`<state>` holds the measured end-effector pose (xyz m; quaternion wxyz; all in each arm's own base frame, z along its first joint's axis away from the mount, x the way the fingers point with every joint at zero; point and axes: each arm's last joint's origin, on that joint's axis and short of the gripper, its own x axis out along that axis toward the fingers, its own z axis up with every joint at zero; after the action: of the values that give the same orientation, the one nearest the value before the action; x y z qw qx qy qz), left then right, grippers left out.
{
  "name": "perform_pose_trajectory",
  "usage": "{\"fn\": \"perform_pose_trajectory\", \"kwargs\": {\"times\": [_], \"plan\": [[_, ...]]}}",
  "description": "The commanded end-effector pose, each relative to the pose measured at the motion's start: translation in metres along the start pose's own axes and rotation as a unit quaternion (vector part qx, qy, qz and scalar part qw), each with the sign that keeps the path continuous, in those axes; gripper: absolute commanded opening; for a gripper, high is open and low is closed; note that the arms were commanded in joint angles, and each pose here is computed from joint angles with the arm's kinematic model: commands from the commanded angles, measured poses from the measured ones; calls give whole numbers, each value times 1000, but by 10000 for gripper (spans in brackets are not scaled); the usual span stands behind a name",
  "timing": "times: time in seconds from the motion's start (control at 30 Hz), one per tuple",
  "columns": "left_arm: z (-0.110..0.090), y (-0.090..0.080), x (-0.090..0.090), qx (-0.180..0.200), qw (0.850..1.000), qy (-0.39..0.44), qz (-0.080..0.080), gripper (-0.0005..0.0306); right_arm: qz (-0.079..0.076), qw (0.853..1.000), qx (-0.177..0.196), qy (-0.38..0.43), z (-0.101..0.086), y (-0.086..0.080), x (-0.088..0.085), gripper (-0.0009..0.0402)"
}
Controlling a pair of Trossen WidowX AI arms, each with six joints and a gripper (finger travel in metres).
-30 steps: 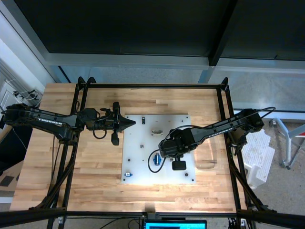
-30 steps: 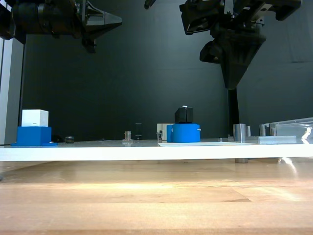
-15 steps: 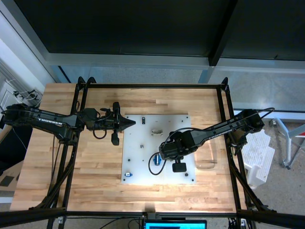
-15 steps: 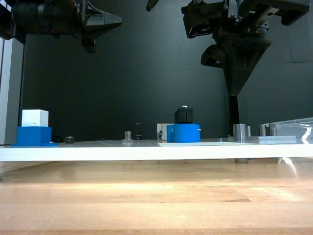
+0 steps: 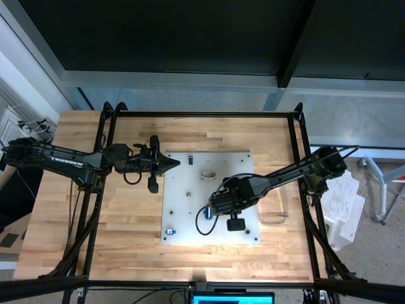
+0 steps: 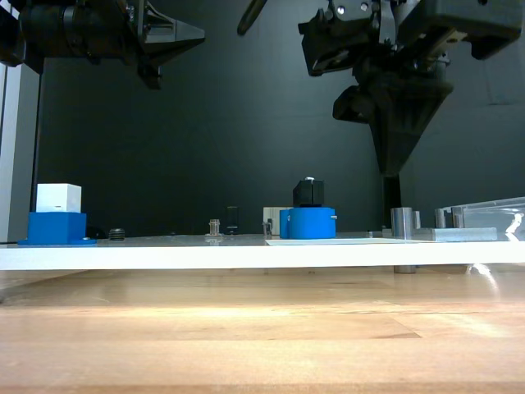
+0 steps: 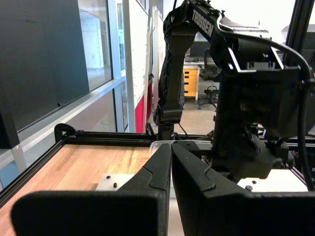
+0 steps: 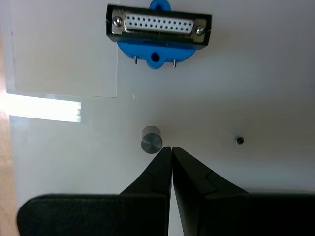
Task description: Remove the 16mm cylinder and place in the container
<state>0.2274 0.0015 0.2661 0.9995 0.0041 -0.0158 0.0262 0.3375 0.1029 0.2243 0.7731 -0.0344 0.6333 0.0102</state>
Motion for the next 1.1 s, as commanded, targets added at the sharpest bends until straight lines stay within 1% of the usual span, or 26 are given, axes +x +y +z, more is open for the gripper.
{"fn": "perform_pose_trajectory", "kwargs": {"times": [0.03,0.4,0.57,0.77,1.1], "plan": [[0,0,0,0,1000,0,0,0,-1,1000,-2,2,1,2,4,0],[0,0,0,0,1000,0,0,0,0,1000,-3,1,2,3,6,0],[0,0,0,0,1000,0,0,0,1,1000,-5,-2,-1,5,12,0],[0,0,0,0,1000,0,0,0,2,1000,2,-1,-5,7,19,0],[0,0,0,0,1000,0,0,0,3,1000,0,-3,-7,9,23,0]]}}
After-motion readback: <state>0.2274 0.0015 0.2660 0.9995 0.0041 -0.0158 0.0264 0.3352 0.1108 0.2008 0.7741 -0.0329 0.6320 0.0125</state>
